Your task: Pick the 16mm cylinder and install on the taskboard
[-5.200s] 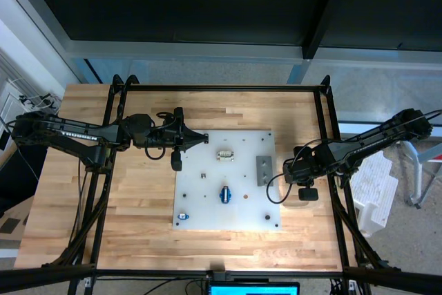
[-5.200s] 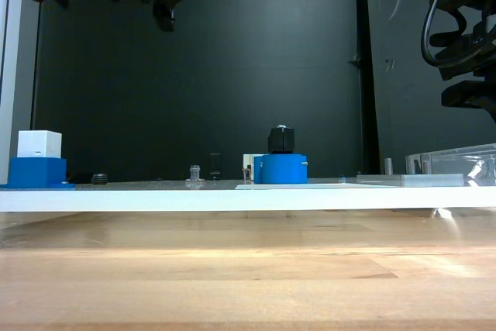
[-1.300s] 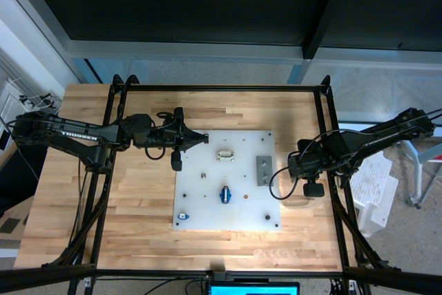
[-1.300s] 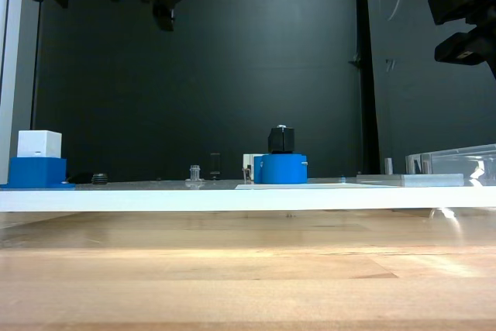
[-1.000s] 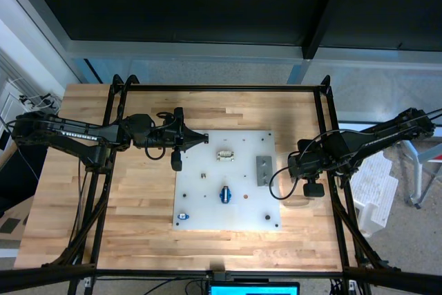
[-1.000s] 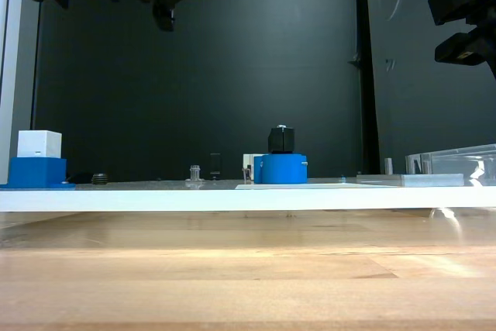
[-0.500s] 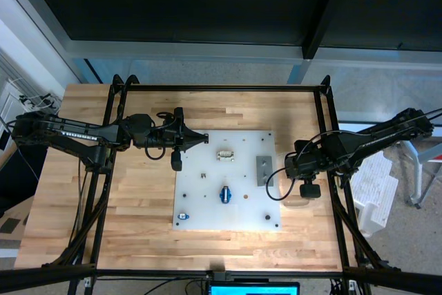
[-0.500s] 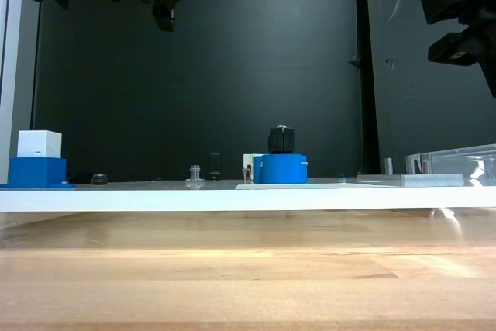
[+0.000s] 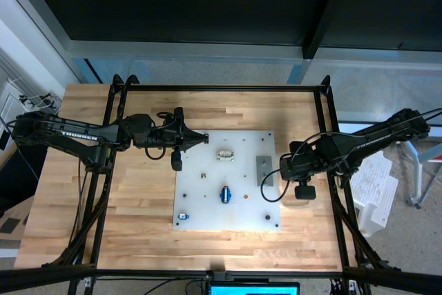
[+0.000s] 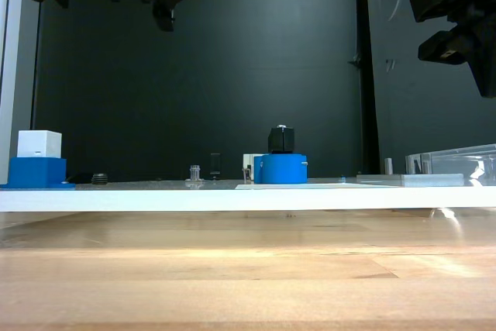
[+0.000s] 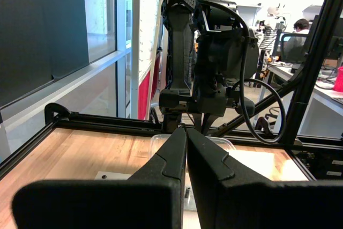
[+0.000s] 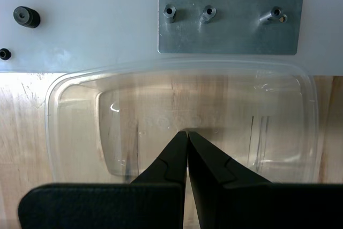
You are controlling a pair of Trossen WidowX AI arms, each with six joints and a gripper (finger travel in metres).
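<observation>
Wooden table top (image 9: 138, 198) carries the white taskboard (image 9: 207, 205), which lies flat at its centre. On the board the grey multi-pin socket (image 9: 224, 155) sits toward 12 o'clock and the blue connector (image 9: 224, 194) sits near the middle. The grey metal block (image 9: 264, 169) is close to the 3 o'clock edge, and three small metal pegs (image 12: 170, 10) stand on it. Just beside the same edge, toward 4 o'clock, is a clear plastic tray (image 12: 257, 127), with its rim very near to the block. The right gripper (image 12: 187, 132) hangs above this tray, well clear of the table as the low view shows, and points down into it. Its two black fingers (image 12: 166, 170) are pressed together with only a thin line between them; whether something tiny is pinched there I cannot tell. The left gripper (image 9: 205, 138) is at the board's 10 o'clock corner, high above the surface, and points across toward 3 o'clock. Its claw is also closed, finger against finger. Where the 16mm cylinder is I cannot tell, because it is too small to recognise with certainty in any view. It is not possible to say whether it is one of the pegs or is hidden between the right fingers.
</observation>
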